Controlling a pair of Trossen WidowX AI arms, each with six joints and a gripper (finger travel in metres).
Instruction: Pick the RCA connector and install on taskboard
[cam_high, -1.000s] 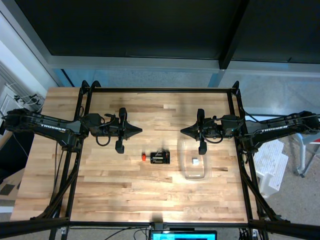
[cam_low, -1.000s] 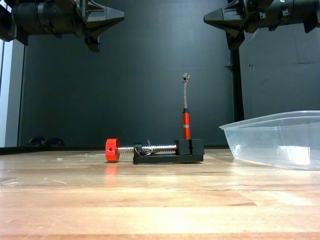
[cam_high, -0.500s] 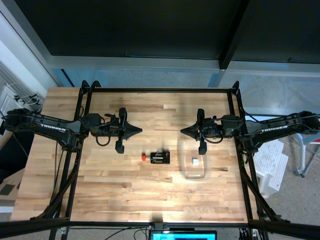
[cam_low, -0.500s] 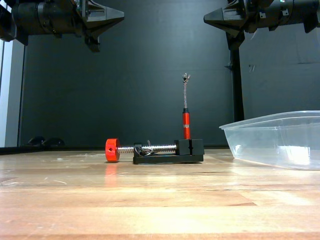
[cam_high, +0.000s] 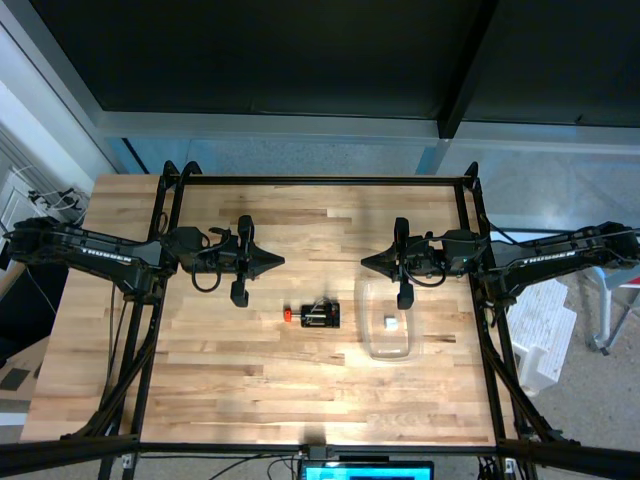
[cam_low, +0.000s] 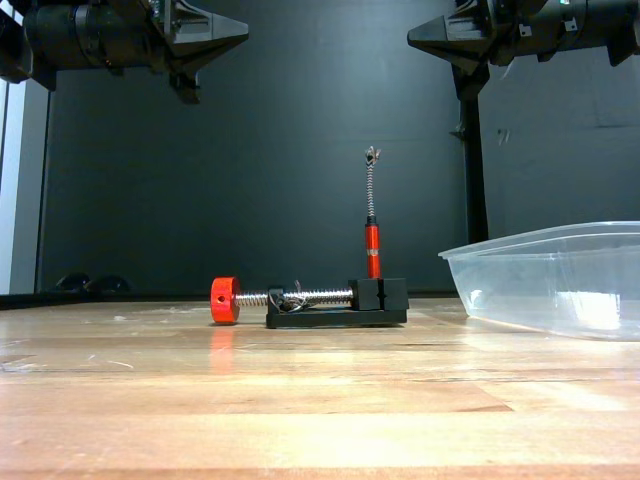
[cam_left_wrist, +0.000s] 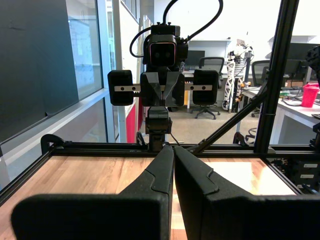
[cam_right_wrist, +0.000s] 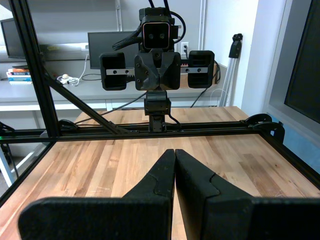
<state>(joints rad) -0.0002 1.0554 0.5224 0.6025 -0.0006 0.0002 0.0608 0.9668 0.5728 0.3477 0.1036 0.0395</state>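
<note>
Cataloguing outward from the vise (cam_low: 336, 303), we are noting:

- Connector (cam_low: 372, 250): standing upright on top of the vise, with its braided cable (cam_low: 370, 185) rising straight above it and nothing gripping it.
- Left gripper (cam_high: 280, 262): hanging high above and left of the vise, fingers pressed together on nothing.
- Right gripper (cam_high: 365, 263): hanging high above and right of the vise, fingers likewise closed and empty.
- Tray (cam_low: 560, 285): sitting just right of the vise, with the white block (cam_high: 391, 322) lying bare inside.

Risks we are weighing:

- We are judging the seating depth as uncertain, since the joint looks too small to read.
- If the connector is only perched, the tall cable's weight could be levering it off.
- An arm dipping toward the vise could be snagging that cable.
</note>
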